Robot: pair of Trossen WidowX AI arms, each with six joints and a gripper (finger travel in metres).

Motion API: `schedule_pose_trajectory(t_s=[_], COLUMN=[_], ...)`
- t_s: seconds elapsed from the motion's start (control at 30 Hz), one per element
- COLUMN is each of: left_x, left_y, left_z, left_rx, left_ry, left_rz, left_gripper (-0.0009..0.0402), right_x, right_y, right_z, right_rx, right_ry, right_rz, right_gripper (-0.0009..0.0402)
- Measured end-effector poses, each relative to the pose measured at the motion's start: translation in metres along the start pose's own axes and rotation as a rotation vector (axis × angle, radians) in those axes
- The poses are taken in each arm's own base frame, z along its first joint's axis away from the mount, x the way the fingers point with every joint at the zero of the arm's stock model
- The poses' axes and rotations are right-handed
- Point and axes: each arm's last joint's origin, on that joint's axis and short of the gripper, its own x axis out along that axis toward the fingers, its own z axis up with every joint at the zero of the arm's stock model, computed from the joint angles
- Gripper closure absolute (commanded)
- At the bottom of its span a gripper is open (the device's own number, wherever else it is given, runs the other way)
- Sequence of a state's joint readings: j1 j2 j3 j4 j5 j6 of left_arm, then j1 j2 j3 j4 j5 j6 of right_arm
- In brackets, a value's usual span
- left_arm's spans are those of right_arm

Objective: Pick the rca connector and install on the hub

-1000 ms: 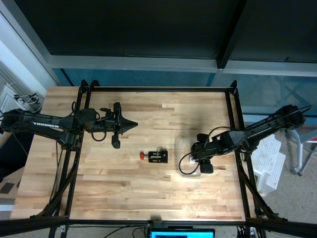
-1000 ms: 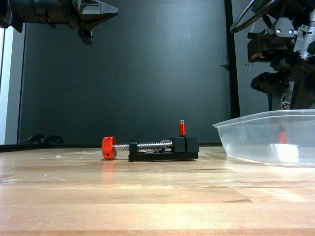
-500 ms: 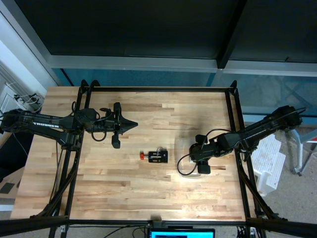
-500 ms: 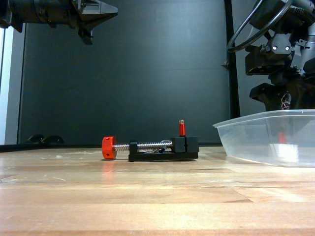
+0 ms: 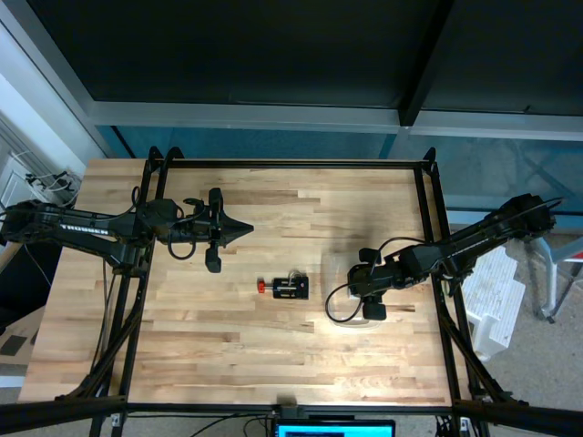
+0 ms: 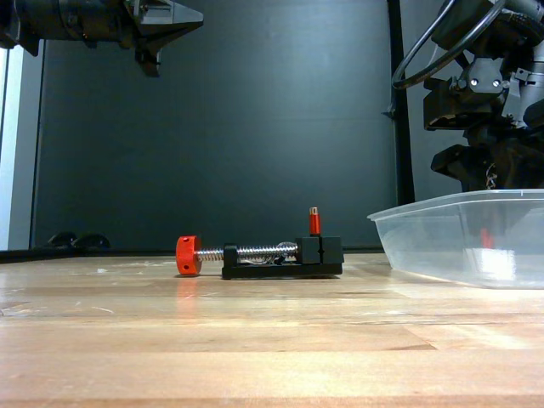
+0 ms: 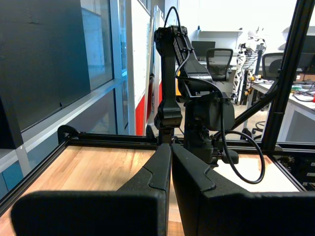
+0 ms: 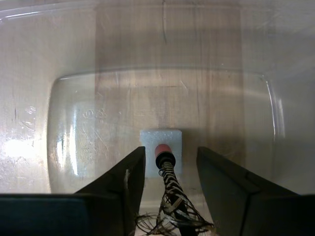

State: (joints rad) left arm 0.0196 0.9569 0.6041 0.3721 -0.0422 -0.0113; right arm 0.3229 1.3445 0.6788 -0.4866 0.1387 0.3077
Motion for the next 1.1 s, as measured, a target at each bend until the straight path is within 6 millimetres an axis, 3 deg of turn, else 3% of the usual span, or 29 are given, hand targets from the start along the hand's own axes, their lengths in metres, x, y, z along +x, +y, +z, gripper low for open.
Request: schedule_pose_trajectory(t_s=[0.63, 1.1], left_x=[0.0000, 0.0000], left_y=[0.0000, -0.0001], left_z=[0.0000, 0.0000], left_rx=[0.000, 0.000], left_ry=[0.000, 0.000], left_rz=[0.000, 0.000], left_gripper=[0.0392, 0.0392], right_x=[0.0000, -0.0002], right_y=[0.0001, 0.0001], right_z=[0.0000, 0.0000], right_rx=[-0.003, -0.002], right_ry=[-0.001, -0.001], right_rz=[0.001, 0.001], right_gripper=[0.0364, 0.0393])
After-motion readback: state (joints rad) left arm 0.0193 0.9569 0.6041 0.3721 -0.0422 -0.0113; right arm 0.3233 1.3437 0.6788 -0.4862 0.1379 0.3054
